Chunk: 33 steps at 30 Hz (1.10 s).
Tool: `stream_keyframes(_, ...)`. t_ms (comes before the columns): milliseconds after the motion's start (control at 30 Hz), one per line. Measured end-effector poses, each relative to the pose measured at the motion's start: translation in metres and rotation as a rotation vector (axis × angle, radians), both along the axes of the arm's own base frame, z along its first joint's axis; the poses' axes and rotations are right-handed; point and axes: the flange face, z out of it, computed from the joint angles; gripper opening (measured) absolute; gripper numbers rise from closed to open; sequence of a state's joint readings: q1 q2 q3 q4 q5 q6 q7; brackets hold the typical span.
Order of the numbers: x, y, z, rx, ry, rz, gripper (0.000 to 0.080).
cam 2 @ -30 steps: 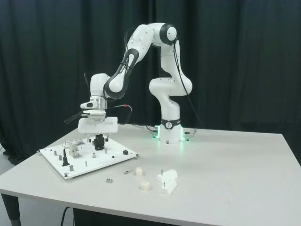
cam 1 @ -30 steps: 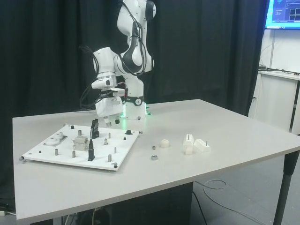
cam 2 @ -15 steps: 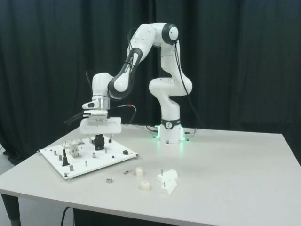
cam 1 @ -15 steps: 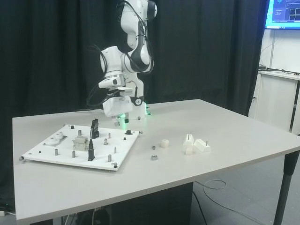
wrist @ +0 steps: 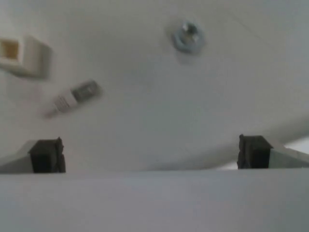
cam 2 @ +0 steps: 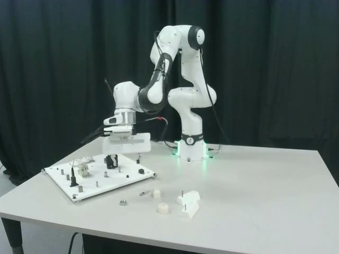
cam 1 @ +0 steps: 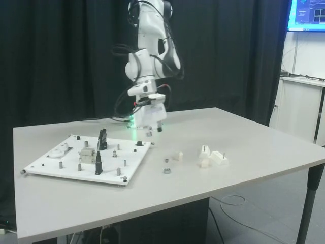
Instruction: Pick square peg 1.
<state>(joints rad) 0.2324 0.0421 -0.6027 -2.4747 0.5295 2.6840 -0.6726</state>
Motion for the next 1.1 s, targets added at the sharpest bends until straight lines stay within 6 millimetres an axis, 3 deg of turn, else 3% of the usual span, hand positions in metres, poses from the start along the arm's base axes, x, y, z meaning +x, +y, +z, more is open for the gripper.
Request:
stream_keyframes(700,0.039,0.126,0.006,-0.024,0.213,-0.265,0.08)
stream_keyframes(1100,0.045,0.175,0.007,-0.081,0.253,-0.325,0.08)
